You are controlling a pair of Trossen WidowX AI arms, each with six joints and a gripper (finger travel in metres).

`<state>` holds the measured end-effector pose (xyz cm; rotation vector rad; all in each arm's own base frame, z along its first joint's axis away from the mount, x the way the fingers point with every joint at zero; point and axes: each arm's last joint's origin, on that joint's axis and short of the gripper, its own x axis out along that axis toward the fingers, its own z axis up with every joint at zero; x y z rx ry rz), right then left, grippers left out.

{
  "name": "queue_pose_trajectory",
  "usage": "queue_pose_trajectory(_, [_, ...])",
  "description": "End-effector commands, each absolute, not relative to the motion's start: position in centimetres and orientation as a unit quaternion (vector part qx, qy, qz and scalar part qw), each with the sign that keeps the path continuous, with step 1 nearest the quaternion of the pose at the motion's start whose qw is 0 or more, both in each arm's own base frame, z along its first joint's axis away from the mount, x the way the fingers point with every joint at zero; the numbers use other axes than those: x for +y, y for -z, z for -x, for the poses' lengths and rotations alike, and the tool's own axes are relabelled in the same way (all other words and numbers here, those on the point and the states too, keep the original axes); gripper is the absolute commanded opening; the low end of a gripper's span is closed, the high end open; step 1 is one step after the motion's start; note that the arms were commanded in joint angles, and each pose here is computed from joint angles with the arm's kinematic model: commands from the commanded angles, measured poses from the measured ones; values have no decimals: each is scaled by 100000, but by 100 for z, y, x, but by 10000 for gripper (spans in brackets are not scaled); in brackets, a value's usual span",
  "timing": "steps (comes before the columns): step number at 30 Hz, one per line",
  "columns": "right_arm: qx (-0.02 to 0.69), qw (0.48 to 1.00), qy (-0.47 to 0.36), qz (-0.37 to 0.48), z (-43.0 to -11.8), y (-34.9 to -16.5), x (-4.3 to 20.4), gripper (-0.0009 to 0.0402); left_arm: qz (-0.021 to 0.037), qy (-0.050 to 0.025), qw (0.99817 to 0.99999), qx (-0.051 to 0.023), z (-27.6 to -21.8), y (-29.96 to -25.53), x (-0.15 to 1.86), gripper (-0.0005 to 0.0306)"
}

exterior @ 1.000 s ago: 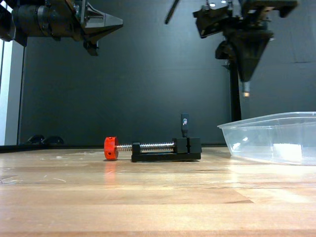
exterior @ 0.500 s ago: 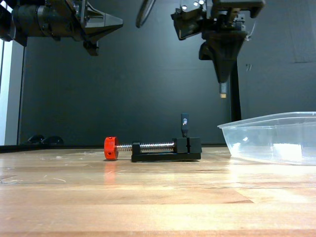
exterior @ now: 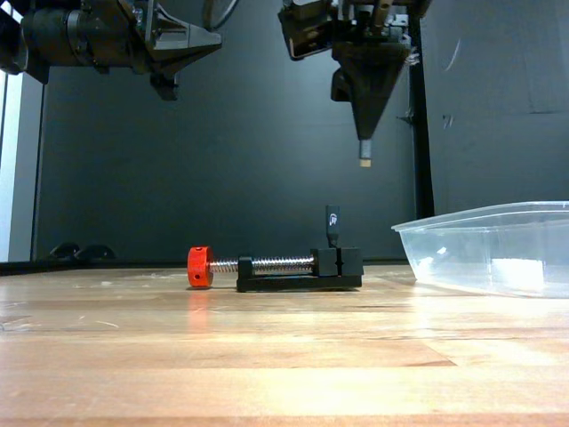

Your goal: Pick the USB-C connector and install on taskboard

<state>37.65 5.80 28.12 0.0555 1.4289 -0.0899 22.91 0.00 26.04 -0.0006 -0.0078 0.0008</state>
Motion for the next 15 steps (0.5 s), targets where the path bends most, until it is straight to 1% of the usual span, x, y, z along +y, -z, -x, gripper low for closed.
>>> queue_pose_trajectory(1, [65471,75440,4073,-2409,-3826,-2787,589,0,29,-38,99999,-410,-2292,-2605,1,0])
queue_pose_trajectory(8, [65613,75380,3278,-1427,-3952,-2771,609,0,29,-19,99999,-410,-2292,-2605,0,0])
queue_pose_trajectory(15, [66348,74763,2819,-641,-4068,-2704,615,0,29,-19,99999,-410,-2292,-2605,0,0])
